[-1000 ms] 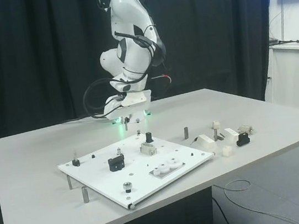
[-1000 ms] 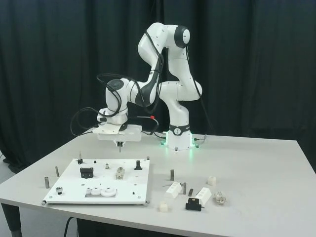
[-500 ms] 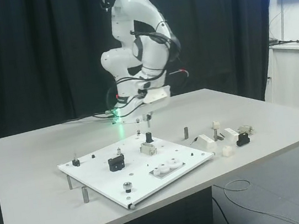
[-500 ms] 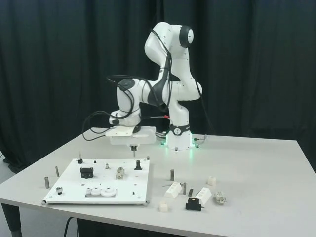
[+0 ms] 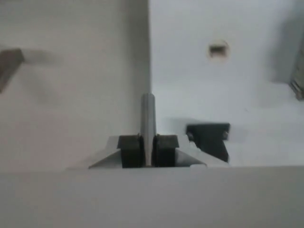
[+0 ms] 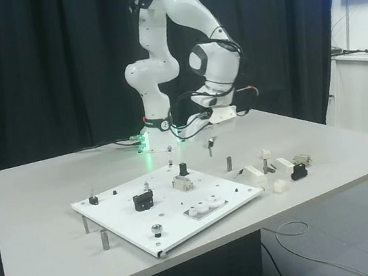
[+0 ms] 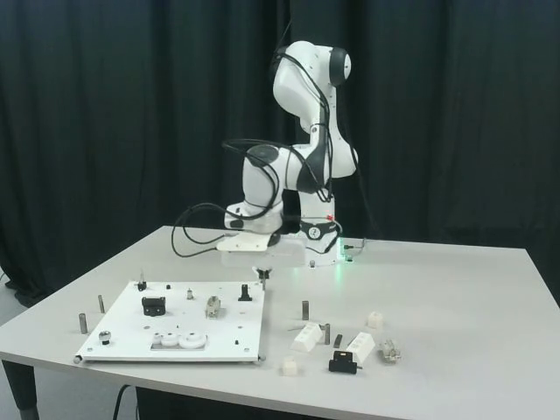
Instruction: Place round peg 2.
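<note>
Round peg point(image 5: 148, 124) in gripper point(image 5: 147, 149) overhangs white board point(image 5: 223, 90) edge.

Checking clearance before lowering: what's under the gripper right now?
The gripper holds a grey peg over the white board's edge, beside the black block. The gripper covers what is straight below.

The arm has swung right across the scene, carrying the gripper point(image 6: 209, 143) from above the white board's point(image 6: 116, 213) far side to its far right edge, over the boundary with the bare tabletop point(image 6: 34, 193), the peg point(image 5: 148, 124) still clamped in its fingers point(image 5: 129, 151).
</note>
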You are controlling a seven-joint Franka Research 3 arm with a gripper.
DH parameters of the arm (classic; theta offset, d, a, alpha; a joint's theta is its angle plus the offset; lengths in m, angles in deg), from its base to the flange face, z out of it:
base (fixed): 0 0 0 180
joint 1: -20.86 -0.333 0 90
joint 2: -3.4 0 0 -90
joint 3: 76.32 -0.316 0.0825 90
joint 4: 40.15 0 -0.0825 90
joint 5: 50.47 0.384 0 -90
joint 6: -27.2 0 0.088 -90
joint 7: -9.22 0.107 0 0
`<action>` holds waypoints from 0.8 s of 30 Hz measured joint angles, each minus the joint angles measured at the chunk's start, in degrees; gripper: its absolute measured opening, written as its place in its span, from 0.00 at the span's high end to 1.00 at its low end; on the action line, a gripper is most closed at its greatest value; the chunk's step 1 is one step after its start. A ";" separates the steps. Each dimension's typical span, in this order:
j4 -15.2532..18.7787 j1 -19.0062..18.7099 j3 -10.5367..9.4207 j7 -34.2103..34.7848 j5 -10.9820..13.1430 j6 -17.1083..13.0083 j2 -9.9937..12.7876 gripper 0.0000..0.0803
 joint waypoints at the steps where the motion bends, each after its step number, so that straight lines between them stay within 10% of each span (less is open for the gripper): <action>1: -0.39 -0.04 -0.34 0.26 0.00 0.00 0.49 0.91; 24: -5.20 0.30 -5.16 3.87 0.02 0.42 10.81 0.91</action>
